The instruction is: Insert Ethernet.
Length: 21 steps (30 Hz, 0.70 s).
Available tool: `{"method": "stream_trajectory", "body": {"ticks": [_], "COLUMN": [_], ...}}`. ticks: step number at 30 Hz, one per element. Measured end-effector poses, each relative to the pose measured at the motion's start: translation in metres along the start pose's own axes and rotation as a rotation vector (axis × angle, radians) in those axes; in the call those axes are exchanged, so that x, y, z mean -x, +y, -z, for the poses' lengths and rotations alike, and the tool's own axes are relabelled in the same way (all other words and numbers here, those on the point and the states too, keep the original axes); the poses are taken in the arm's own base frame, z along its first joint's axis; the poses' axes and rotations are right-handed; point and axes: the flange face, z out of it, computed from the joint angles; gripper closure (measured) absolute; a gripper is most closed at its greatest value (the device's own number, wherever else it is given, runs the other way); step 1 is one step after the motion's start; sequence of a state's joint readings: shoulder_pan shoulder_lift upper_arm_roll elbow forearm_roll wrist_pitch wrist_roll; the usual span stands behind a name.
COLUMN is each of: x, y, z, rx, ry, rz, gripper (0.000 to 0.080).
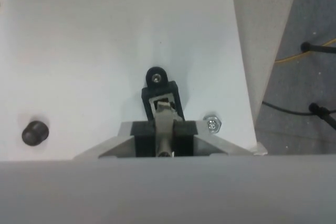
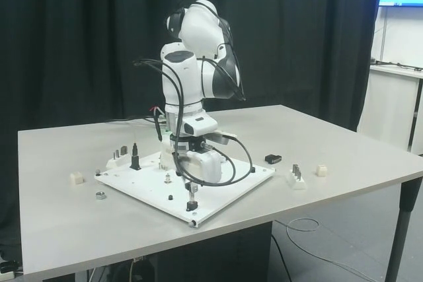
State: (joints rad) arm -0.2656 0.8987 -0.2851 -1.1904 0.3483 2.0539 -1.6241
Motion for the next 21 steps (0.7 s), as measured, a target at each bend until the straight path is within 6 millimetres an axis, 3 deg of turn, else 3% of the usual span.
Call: {"method": "stream_trajectory", "body": {"ticks": [21], "x": [-0.002], "y": [-0.0006], "z": [-0.0006], "rx": [-0.004], "ry": [-0.002], "rz": [0.056], "gripper": [0.0737]}}
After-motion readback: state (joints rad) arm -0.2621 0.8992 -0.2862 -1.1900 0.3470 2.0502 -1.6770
